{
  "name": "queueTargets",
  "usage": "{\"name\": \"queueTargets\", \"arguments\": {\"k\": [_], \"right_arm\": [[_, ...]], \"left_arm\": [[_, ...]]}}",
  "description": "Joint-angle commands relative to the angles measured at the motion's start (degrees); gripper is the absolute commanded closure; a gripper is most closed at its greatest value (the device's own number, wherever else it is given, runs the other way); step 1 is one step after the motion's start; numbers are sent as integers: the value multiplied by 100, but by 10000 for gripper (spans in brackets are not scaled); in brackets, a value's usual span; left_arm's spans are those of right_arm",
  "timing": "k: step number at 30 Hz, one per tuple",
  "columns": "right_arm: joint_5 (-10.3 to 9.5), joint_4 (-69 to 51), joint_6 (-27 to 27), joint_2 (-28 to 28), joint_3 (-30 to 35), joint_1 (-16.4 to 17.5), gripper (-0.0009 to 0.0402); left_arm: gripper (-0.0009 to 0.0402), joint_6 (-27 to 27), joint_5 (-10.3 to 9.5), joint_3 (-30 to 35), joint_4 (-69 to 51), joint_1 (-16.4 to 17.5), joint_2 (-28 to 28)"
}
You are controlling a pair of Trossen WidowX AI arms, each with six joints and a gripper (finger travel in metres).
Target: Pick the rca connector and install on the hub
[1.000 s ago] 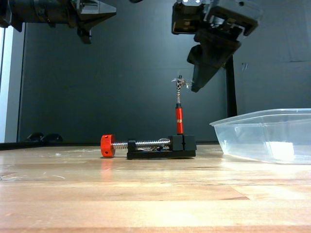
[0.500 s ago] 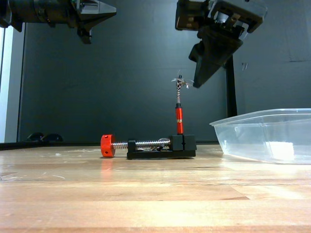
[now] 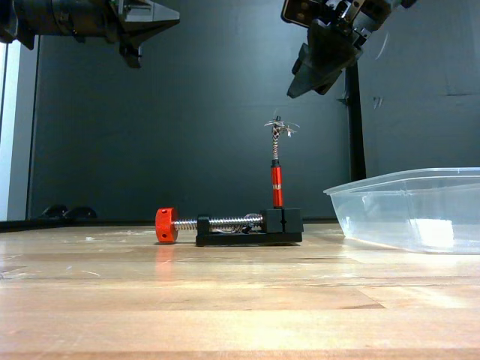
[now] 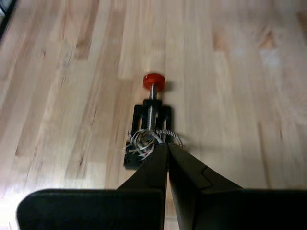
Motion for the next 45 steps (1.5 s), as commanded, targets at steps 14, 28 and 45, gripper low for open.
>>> {"name": "queueTargets", "arguments": {"k": [14, 28, 45], "right_arm": [[-350, 2468, -339, -1482, -1222, -682, 393], [-483, 4463, -313, -2273, -2463, -994, 393], [-638, 5086, -271, -2393, -2691, -999, 393]], "left_arm": [[392, 0, 2, 0, 0, 0, 0], [392, 0, 2, 0, 0, 0, 0], [392, 0, 0, 0, 0, 0, 0]]}}
